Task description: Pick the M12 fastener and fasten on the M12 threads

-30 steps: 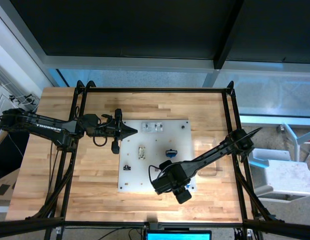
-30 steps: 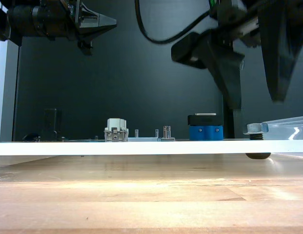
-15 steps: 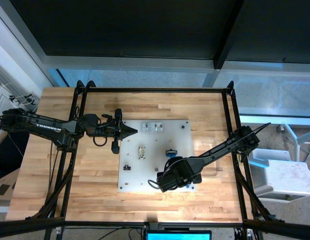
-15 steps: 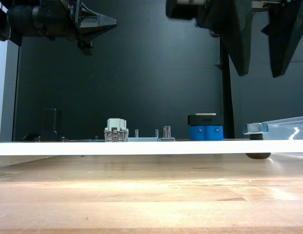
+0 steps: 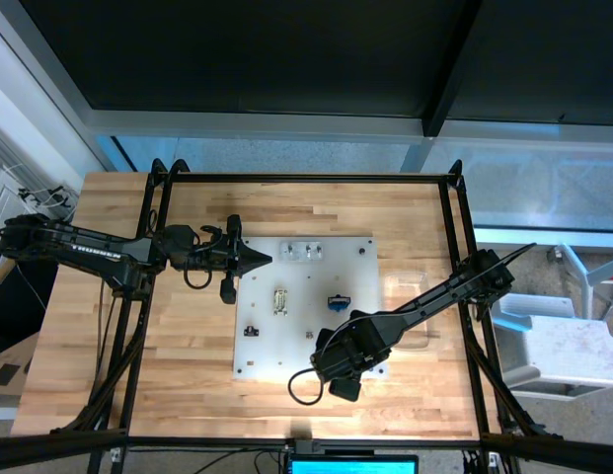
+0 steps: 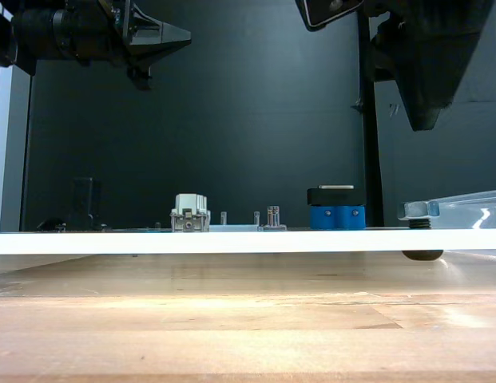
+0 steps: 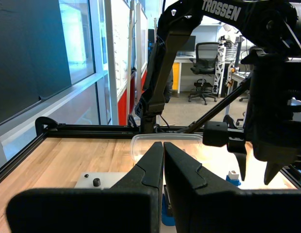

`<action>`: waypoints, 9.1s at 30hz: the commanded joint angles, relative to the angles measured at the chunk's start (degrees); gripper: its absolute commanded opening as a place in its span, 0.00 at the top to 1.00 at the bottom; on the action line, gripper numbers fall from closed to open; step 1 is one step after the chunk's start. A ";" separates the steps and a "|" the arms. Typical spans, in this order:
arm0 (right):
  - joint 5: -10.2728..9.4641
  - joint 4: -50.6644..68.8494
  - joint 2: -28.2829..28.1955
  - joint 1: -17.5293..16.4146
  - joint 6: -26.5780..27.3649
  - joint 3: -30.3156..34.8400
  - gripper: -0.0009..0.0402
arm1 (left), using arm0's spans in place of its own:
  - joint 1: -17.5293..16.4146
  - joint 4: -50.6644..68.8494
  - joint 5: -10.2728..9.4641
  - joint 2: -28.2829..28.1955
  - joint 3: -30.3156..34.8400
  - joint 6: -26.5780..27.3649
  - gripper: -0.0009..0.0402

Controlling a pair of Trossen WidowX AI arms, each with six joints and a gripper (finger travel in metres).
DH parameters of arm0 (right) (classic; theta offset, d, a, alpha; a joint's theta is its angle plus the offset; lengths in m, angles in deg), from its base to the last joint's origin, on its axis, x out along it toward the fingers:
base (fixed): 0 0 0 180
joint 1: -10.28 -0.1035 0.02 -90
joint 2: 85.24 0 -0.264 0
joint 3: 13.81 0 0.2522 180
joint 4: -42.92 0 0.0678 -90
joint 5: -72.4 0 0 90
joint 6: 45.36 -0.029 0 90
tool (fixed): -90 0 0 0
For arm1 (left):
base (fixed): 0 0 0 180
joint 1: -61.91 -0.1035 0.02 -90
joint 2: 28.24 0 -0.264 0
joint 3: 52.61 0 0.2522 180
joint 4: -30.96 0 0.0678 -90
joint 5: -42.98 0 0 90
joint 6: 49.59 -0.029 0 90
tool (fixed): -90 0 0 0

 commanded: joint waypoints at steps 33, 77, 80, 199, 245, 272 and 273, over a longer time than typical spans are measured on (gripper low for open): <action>2.51 -11.47 -0.04 1.40 16.48 -11.54 0.98 | -0.02 -0.02 0.02 -0.02 0.02 -0.02 0.98; 3.45 -13.53 -0.07 1.31 14.40 -12.13 0.98 | 0.00 -0.02 0.02 -0.02 0.02 -0.02 0.98; 3.39 -13.62 -0.07 1.33 14.47 -12.13 0.98 | 0.00 -0.02 0.02 -0.02 0.02 -0.02 0.98; -1.29 -13.27 1.60 1.46 15.96 -13.27 0.98 | 0.00 -0.02 0.02 -0.02 0.02 -0.02 0.98; -11.78 -16.87 3.48 1.70 16.33 -15.10 0.98 | 0.00 0.00 0.02 -0.02 0.02 -0.02 0.98; -0.22 -18.27 1.70 1.70 11.89 -15.76 0.98 | -0.02 -0.04 0.02 -0.02 0.02 -0.02 0.98; -0.22 -18.32 1.70 1.70 11.89 -15.76 0.98 | 0.00 -0.04 0.02 -0.02 0.02 -0.02 0.98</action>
